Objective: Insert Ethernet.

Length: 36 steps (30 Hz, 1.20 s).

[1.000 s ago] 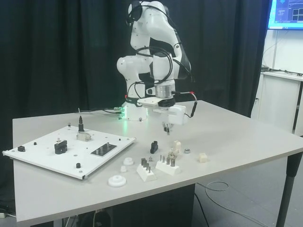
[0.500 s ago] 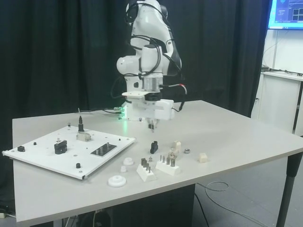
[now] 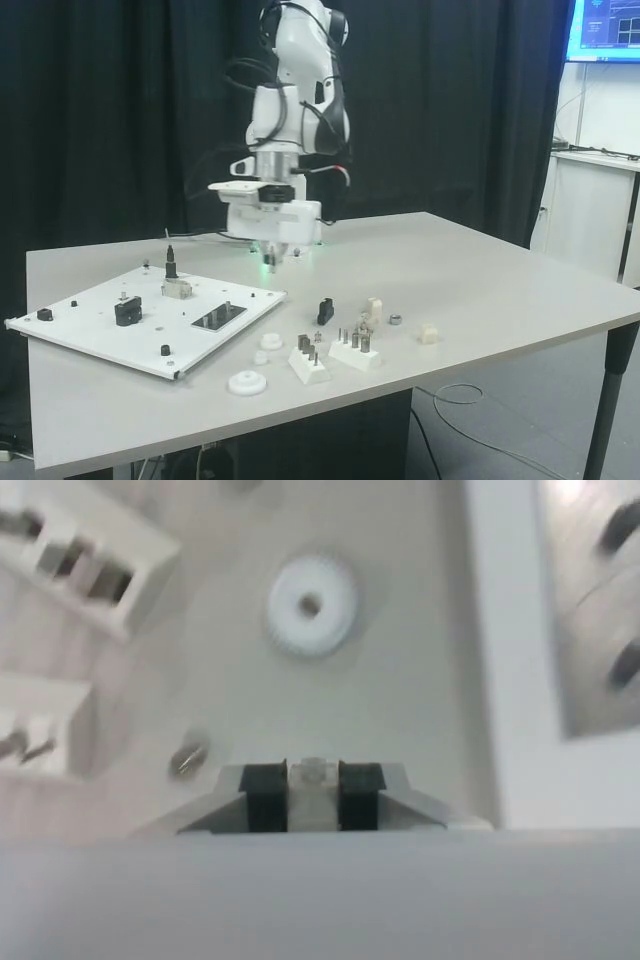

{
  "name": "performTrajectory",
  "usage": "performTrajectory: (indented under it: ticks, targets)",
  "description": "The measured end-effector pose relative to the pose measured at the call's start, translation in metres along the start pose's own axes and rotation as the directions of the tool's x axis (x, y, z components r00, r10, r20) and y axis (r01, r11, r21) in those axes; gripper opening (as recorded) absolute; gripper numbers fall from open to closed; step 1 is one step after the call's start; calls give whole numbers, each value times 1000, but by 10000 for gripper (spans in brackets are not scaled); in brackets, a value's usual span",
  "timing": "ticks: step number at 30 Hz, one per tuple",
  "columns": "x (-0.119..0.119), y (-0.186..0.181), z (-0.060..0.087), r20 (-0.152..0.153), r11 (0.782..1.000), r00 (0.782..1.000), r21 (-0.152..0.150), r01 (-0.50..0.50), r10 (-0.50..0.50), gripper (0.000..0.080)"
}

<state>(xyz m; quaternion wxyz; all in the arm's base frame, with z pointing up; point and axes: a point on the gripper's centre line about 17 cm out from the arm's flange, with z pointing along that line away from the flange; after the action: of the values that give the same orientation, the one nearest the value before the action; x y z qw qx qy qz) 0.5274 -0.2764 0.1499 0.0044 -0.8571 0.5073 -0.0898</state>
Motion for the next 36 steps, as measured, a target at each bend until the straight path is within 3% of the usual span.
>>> performTrajectory:
  ticks: [10,22,36]
  targets:
    - [47,50,-9,-36,996,996,-22,81,-82,102]
    - [96,104,-22,-76,993,991,-51,109,-112,102]
    - [149,179,-37,-100,981,980,-105,162,-172,102]
